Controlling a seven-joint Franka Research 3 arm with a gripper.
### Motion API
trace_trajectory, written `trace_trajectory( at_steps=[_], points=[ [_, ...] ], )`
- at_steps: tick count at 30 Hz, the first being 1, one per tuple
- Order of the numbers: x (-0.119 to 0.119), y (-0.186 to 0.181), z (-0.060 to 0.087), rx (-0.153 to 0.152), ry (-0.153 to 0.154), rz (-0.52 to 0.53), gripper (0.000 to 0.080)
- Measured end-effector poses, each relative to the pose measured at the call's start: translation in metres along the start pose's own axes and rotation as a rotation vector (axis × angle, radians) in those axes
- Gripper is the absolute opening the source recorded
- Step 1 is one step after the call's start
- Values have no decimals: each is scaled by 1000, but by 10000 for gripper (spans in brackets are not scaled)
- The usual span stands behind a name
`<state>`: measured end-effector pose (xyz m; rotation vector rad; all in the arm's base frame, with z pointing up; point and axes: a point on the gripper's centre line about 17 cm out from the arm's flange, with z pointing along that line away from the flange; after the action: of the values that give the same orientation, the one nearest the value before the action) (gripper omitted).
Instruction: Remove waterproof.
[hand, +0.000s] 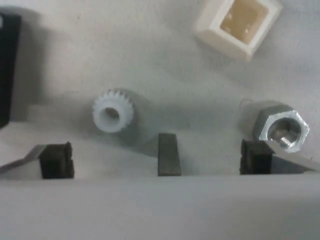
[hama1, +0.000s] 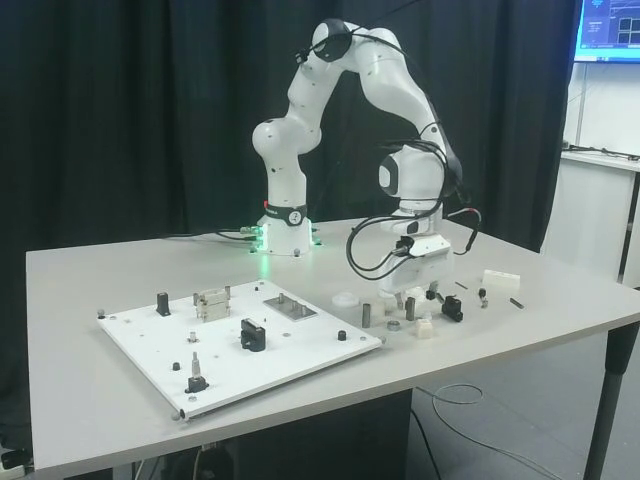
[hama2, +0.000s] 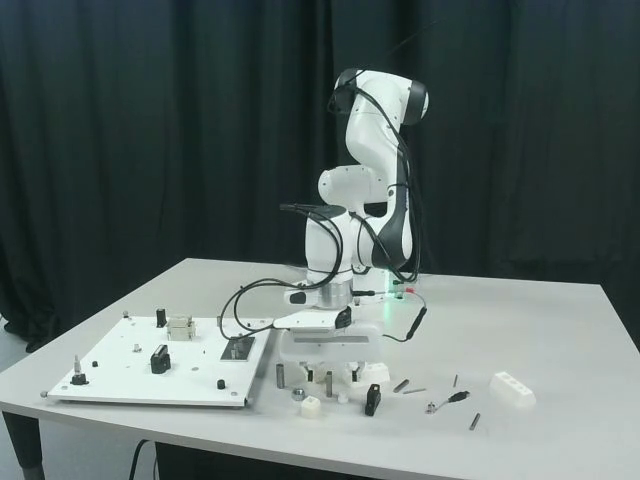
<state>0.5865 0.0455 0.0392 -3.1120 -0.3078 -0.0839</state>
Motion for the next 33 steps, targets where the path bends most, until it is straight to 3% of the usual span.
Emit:
trace_trajectory(
  at_steps=[2, 3, 11, 33],
  points=[
    [2, -2, -4, 8, -3, 4, 707],
    [4, -4, -6, 11, -4, 5, 780],
    [10, -9, -23, 35, -16, 8, 780],
    [20, -7, -46, 31, -36, 15, 800]
  ],
)
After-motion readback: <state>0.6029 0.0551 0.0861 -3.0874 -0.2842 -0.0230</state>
